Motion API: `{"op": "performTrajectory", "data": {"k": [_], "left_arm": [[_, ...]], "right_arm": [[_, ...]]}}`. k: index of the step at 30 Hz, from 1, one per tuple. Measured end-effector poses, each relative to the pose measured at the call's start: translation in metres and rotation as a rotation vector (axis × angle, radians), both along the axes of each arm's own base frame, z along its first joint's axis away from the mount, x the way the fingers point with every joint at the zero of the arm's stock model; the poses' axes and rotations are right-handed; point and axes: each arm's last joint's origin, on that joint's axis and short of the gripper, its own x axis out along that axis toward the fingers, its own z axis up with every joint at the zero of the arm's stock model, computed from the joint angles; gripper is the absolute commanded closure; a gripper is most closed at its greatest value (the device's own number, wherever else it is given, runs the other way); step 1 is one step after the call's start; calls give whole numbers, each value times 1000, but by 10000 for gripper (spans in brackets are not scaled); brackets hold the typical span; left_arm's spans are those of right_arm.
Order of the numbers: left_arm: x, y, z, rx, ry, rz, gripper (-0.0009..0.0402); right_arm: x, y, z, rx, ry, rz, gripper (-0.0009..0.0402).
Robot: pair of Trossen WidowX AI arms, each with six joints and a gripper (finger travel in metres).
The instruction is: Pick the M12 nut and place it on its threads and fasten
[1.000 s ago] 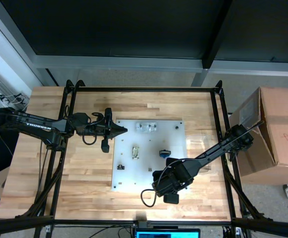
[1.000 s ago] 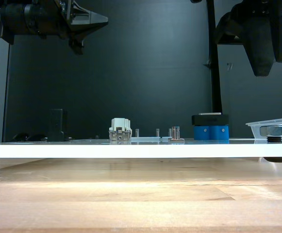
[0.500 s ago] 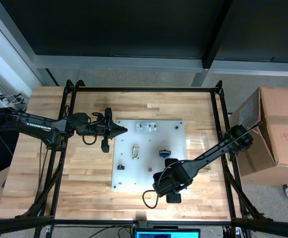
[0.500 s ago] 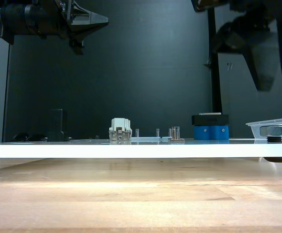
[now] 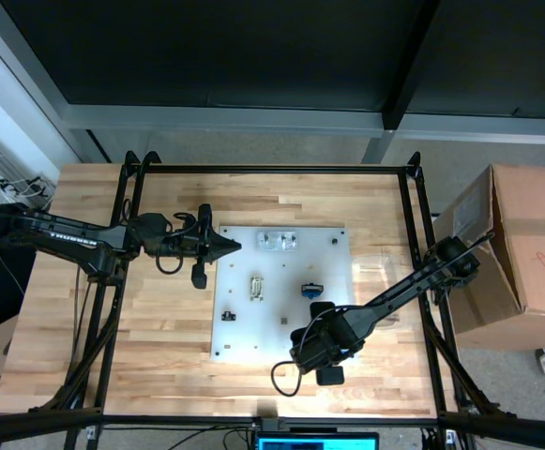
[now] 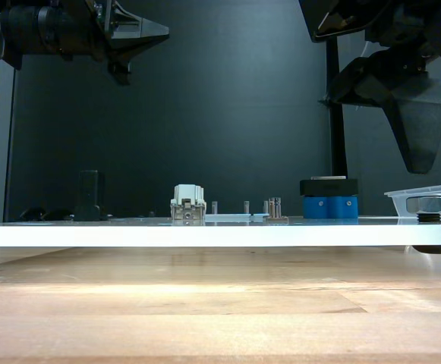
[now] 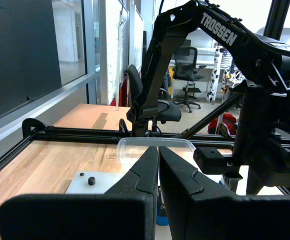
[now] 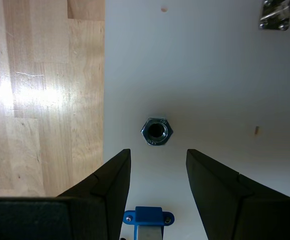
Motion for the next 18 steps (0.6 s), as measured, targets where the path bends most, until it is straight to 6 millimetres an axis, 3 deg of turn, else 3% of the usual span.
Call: {"op": "performTrajectory", "data": {"k": [18], "left_arm": [[0, 0, 0, 0, 0, 0, 393]], "right_arm": [[4, 4, -10, 16, -8, -67, 240]]}}
